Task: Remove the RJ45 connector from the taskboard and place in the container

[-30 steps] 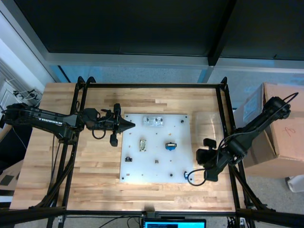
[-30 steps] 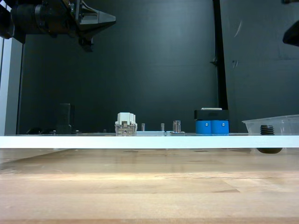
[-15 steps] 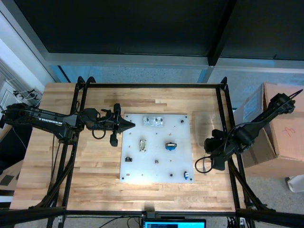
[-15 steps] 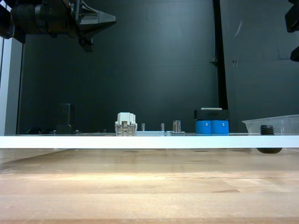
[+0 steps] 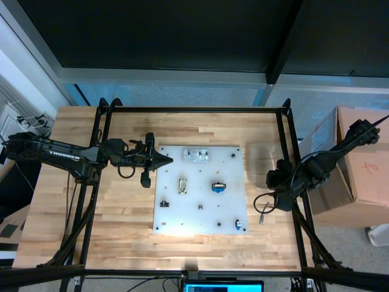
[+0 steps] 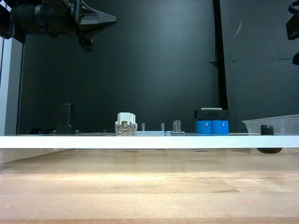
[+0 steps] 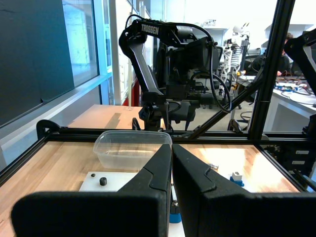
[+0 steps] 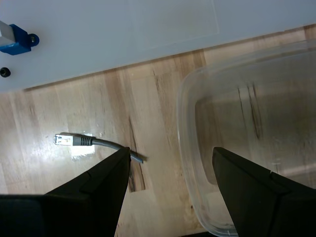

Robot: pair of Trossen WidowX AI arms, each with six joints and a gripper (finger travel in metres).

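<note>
One desk (image 5: 73, 207) carries one white board (image 5: 176, 213) and one clear container (image 5: 258, 159). There are two arms and two end effectors. The left end effector (image 5: 169, 160) hangs above the board's left edge with its fingers pressed together. The right end effector (image 5: 275, 184) hangs above the desk by the container with its fingers spread. One RJ45 connector (image 8: 63, 139), on one short cable, lies on the desk, clear of the board and outside the container. The board holds two blue blocks: the larger blue block (image 5: 218, 187) and the smaller blue block (image 5: 238, 225). One cardboard box (image 5: 358, 176) stands beside the desk.
</note>
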